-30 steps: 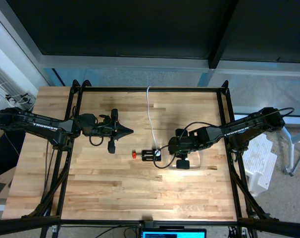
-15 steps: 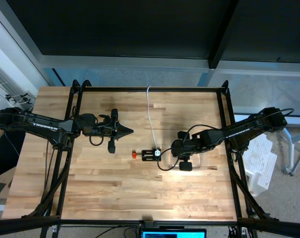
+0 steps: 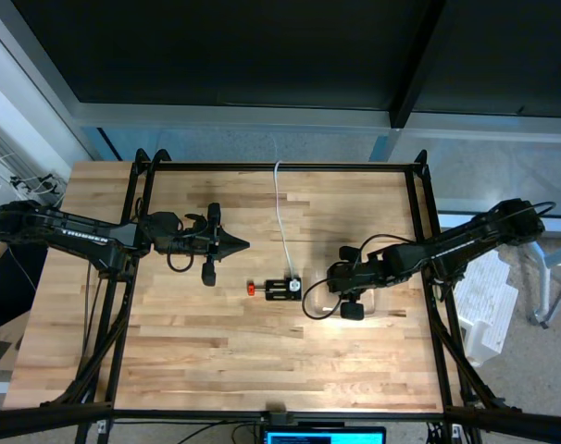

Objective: Remove the power plug from the receptacle and place in the container

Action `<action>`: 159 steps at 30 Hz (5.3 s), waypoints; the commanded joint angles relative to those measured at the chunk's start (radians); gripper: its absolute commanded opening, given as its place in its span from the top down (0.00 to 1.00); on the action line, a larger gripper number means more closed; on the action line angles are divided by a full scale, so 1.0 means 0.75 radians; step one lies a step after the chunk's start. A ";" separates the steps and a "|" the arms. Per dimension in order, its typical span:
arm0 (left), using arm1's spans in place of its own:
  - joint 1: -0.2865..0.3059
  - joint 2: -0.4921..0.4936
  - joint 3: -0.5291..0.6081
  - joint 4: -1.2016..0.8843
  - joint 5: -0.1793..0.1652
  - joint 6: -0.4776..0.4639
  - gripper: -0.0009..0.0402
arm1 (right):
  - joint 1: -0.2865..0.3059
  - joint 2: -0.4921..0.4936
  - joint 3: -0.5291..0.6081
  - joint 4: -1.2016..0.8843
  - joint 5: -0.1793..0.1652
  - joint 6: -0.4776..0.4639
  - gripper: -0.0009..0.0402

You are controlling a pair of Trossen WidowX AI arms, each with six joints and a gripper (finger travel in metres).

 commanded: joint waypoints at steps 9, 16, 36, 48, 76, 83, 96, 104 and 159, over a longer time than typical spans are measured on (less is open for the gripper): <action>0.000 0.001 0.001 0.000 0.000 0.000 0.98 | 0.006 -0.080 -0.025 -0.046 -0.001 0.000 0.63; 0.000 0.001 0.001 0.000 0.001 0.001 0.98 | 0.008 -0.154 -0.020 -0.054 -0.002 0.001 0.61; 0.000 0.001 0.001 0.000 0.000 0.000 0.98 | -0.081 -0.341 0.123 -0.075 0.021 -0.080 0.64; 0.001 0.001 0.001 0.000 0.000 0.000 0.98 | -0.223 -0.448 0.114 0.187 -0.033 -0.266 0.99; 0.000 0.001 0.001 0.001 0.000 0.000 0.98 | -0.351 -0.475 -0.264 1.135 -0.188 -0.325 0.98; 0.001 0.001 0.001 0.000 0.000 0.000 0.98 | -0.360 -0.475 -0.306 1.233 -0.156 -0.298 0.98; 0.001 0.001 0.001 0.000 0.001 0.000 0.98 | -0.360 -0.474 -0.284 1.260 -0.216 -0.264 0.98; 0.000 0.001 0.001 0.001 0.001 0.000 0.98 | -0.364 -0.474 -0.284 1.268 -0.213 -0.264 0.98; 0.000 0.001 0.001 0.000 0.001 0.000 0.98 | -0.365 -0.421 -0.283 1.277 -0.227 -0.259 0.98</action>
